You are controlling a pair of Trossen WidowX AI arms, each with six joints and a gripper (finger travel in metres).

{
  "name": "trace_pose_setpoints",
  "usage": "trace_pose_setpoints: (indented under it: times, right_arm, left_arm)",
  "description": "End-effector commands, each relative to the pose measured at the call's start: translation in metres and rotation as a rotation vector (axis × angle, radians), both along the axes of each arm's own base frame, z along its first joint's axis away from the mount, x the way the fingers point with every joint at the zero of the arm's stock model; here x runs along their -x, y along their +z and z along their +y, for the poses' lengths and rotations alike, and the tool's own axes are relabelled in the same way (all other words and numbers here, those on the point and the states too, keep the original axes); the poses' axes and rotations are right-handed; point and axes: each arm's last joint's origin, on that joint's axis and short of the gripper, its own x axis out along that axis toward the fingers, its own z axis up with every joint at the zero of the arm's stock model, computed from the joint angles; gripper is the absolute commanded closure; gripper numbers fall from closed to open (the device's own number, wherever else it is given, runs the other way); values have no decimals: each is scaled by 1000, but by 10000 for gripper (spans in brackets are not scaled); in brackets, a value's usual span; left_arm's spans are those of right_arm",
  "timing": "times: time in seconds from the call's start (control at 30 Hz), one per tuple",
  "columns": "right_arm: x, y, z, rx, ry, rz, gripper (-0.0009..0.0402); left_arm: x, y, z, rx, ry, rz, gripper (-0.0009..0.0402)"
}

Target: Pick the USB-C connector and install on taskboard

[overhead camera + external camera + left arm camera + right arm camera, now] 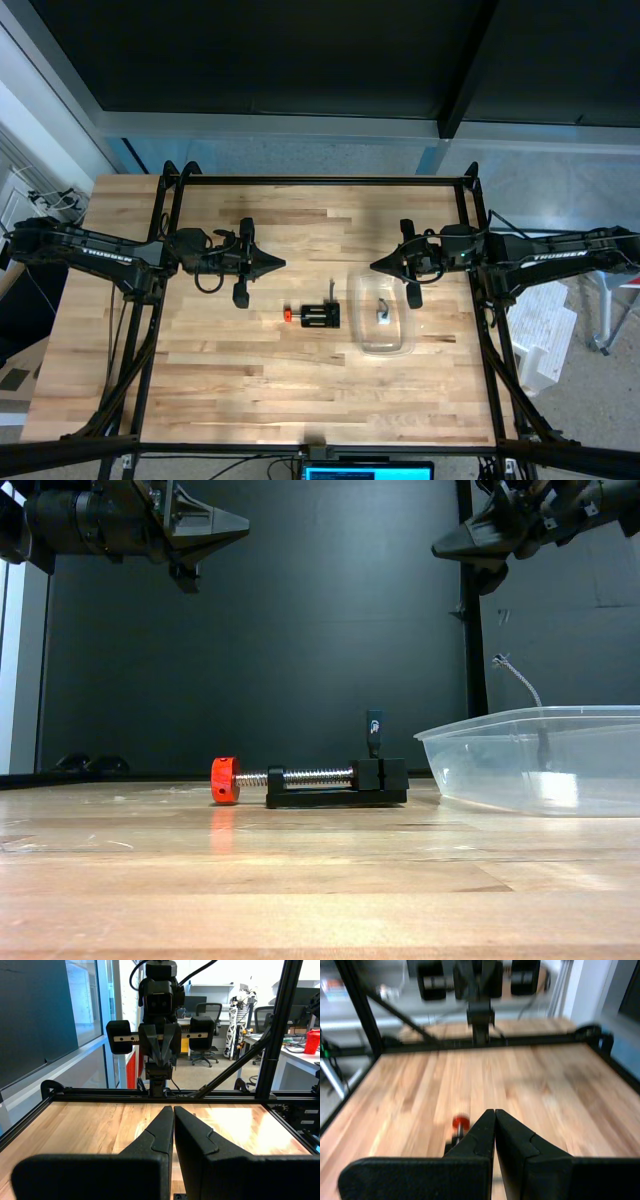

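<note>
We have both pincers pressed shut and raised high, left gripper (pixel 282 263) idle on its own side, right gripper (pixel 373 267) near the far end of the tray (pixel 385 351) holding the connector (pixel 382 312), probably poised to fetch it for the taskboard (pixel 318 316) just beside

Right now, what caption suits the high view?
Left gripper and right gripper, both shut, face each other high over the table; USB-C connector lies in tray.

High looks down, low level; both share the taskboard (pixel 318 316); right wrist probably too.
</note>
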Motion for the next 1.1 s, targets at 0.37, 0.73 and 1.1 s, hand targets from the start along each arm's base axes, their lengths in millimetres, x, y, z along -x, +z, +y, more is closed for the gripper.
trace_pose_setpoints:
  times: [0.37,0.73,1.1]
  right_arm:
    - [15,16,6,-73,107,280,393]
    - [27,-2,11,-57,71,574,393]
    - [18,-17,19,-63,79,714,393]
  left_arm:
    - [0,0,0,0,0,0,393]
    - [0,0,0,0,0,0,393]
    - [0,0,0,0,0,0,393]
